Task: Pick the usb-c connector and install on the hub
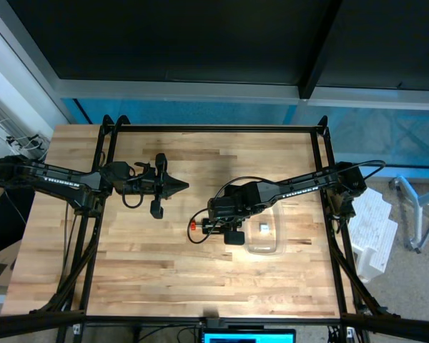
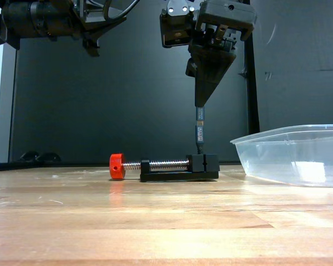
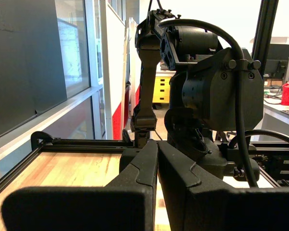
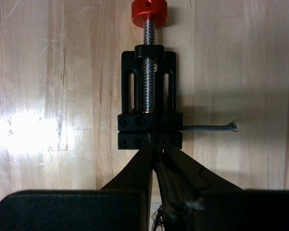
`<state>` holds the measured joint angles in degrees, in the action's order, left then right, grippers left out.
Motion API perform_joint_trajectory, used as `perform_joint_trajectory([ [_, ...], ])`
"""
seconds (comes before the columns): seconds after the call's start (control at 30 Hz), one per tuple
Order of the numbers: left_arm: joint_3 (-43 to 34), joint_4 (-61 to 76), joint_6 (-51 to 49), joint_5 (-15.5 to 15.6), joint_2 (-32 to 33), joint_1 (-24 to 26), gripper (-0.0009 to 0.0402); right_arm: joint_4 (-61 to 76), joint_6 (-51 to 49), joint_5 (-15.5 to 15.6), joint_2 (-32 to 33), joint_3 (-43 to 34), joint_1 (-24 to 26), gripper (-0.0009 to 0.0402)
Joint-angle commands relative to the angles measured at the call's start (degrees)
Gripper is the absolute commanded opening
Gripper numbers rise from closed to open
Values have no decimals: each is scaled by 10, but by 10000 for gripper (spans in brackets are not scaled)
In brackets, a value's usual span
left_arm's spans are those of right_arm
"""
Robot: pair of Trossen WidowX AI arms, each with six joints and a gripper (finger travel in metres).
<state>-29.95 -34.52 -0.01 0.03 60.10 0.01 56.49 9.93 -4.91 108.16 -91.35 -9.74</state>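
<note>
The usb-c connector [image 2: 200, 130] hangs upright, a slim grey plug, with my right gripper [image 2: 200, 103] shut on its upper end. Its lower tip meets the top of a small black vise [image 2: 180, 168] with a red knob [image 2: 116, 166]; how deep it sits I cannot tell. In the right wrist view the fingertips [image 4: 145, 153] close over the vise jaw block [image 4: 150, 131], hiding the plug, and a braided cable [image 4: 166, 185] runs between them. My right gripper [image 1: 216, 225] is at the table's middle. My left gripper [image 1: 181, 186] hovers high to the left, shut and empty, fingers [image 3: 147, 163] together.
A clear plastic tub [image 1: 265, 234] sits just right of the vise, with a small white item [image 1: 264, 228] inside; its rim [image 2: 288, 134] shows low at the right. A frayed braided cord end [image 4: 209, 127] sticks out of the vise. Black frame rails [image 1: 214, 128] border the table.
</note>
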Motion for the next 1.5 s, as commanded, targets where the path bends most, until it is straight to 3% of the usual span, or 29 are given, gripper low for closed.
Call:
perform_joint_trajectory([
  [0.03,0,0,0,0,0,0,0,-3,0,0,1,4,0,0],
  [1.5,0,0,0,0,0,0,0,-15,-2,0,-10,12,1,0],
])
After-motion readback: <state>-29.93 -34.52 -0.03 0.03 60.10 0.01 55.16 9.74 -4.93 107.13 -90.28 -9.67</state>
